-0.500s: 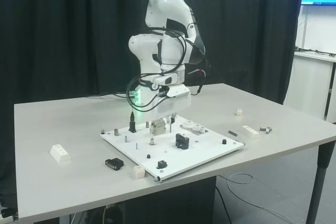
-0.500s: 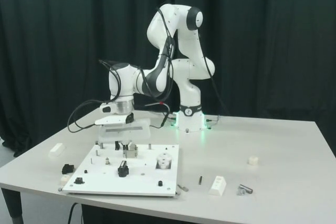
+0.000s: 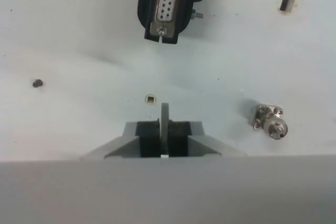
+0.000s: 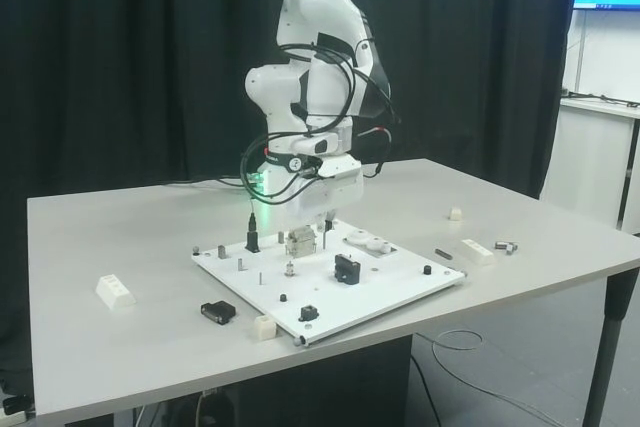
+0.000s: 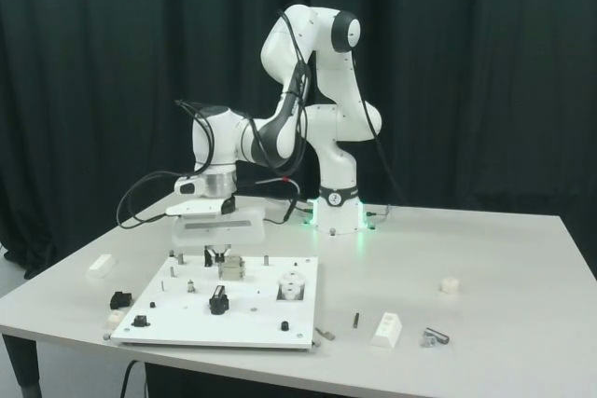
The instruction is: Place square peg 1.
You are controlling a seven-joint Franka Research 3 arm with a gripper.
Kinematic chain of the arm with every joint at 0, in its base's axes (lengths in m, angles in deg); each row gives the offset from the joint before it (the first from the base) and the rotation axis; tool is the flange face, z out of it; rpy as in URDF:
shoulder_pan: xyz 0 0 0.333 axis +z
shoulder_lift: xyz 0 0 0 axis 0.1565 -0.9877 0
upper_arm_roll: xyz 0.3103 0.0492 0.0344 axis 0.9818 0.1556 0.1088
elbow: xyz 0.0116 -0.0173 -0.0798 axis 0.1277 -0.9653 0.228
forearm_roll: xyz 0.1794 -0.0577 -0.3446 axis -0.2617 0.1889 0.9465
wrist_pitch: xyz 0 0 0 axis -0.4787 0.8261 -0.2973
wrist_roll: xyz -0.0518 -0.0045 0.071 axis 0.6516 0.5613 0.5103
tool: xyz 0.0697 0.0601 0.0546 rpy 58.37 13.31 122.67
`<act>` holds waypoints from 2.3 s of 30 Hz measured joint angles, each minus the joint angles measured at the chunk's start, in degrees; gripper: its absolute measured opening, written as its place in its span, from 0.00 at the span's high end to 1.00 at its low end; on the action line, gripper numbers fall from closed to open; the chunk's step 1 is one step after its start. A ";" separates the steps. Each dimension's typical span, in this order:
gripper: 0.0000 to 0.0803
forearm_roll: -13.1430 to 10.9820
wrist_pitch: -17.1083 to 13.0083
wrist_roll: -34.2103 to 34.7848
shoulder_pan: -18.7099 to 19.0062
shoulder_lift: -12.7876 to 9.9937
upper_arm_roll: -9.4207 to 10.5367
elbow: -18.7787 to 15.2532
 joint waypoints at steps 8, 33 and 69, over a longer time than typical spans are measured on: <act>0.97 0.01 0.00 0.00 0.00 0.00 -0.07 0.17; 0.97 1.96 -0.04 0.45 -0.03 -0.27 -1.90 3.14; 0.97 -0.46 1.72 -20.35 -9.45 -9.92 -10.16 16.44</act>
